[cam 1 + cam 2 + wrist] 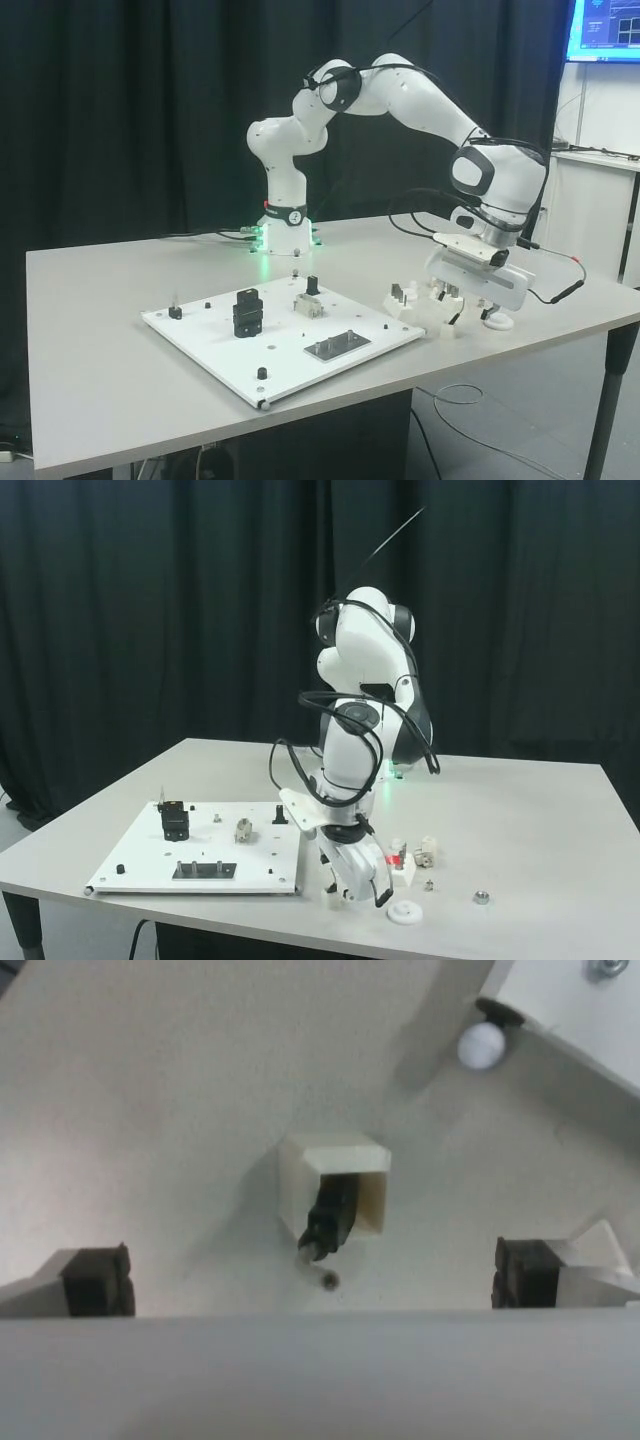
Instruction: Pick USB.
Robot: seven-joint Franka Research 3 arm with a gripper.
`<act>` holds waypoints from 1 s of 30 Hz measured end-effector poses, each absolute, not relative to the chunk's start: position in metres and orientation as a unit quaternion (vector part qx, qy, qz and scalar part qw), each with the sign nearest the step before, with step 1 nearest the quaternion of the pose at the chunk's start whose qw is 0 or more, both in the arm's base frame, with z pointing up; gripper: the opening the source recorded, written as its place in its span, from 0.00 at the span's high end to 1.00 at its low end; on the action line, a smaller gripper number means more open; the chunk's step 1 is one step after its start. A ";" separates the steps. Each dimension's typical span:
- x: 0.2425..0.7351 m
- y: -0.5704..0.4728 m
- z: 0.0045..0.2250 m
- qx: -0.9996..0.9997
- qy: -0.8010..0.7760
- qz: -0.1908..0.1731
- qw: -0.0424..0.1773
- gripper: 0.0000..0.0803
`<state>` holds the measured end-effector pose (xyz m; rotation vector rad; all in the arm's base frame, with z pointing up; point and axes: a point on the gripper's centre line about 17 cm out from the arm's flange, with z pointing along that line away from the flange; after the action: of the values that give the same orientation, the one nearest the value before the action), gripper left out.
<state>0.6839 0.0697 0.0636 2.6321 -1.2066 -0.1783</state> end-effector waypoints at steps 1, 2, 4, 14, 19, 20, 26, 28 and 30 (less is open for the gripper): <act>0.683 0.070 0.064 0.900 -0.414 -0.062 0.121 0.00; 0.683 0.069 0.064 0.900 -0.414 -0.062 0.121 0.00; 0.683 0.069 0.064 0.899 -0.416 -0.062 0.122 0.00; 0.685 0.062 0.066 0.897 -0.421 -0.058 0.125 0.00; 0.685 0.059 0.066 0.896 -0.423 -0.058 0.126 0.00; 0.685 0.059 0.066 0.896 -0.423 -0.058 0.126 0.00; 0.685 0.055 0.065 0.894 -0.425 -0.059 0.126 0.00; 0.685 0.054 0.064 0.894 -0.426 -0.060 0.127 0.00; 0.684 0.053 0.063 0.894 -0.426 -0.061 0.127 0.00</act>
<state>0.6844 0.0534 0.0627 2.6010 -1.2392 -0.1762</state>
